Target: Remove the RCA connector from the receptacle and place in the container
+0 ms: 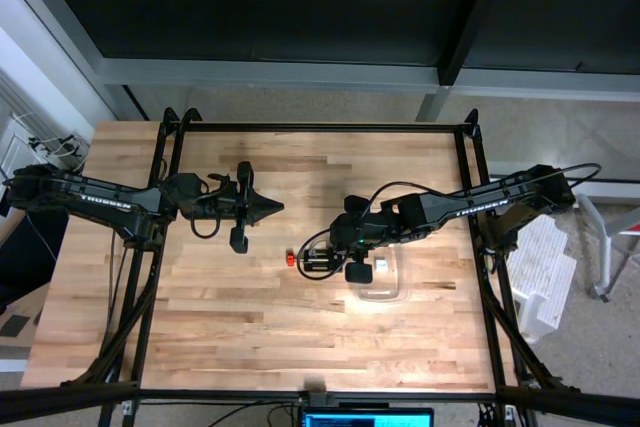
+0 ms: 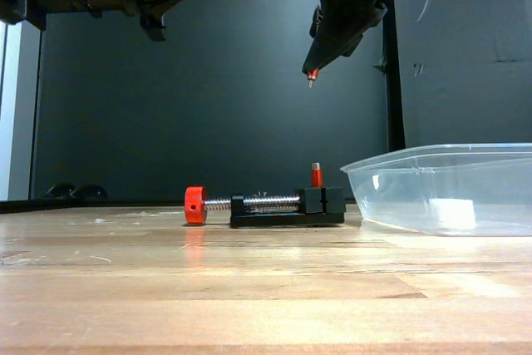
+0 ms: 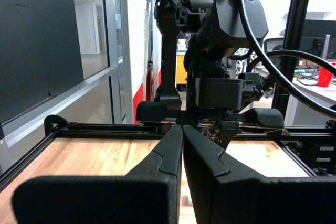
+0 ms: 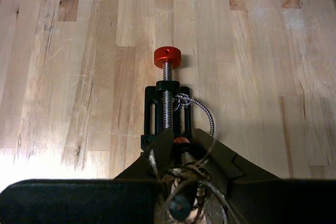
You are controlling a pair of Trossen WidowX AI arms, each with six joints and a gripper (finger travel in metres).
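Light butcher-block wooden table [image 1: 250, 327] inside a black frame, dark wall behind. Both arms reached in from the sides.

Right gripper [image 2: 311, 71] hung high in the air, pointing down, directly above the small black blocky receptacle [image 2: 287, 205]. Its jaws were pinched together on the RCA connector [image 2: 312, 79], a tiny slim plug. Only a short reddish, glinting tip poked out below the fingertips. The connector was out of the receptacle, well clear above it, and not in the container.

The receptacle sat flat on the table, with its orange-red round knob [image 2: 194, 204] at the end away from the container and a silver threaded screw [image 2: 266, 202] running into the block. A short red post [image 2: 316, 175] stood upright on the block, straight under the held plug. A silvery wire arch [image 4: 205, 113] curved off one side of it.

The clear plastic rectangular container [image 2: 499, 160] lay just beside the receptacle on the right-arm side, with a small white cube [image 2: 455, 212] inside.

Left gripper [image 1: 268, 207] was parked level above the table, well apart from the parts, jaws fully closed against each other, gripping nothing.
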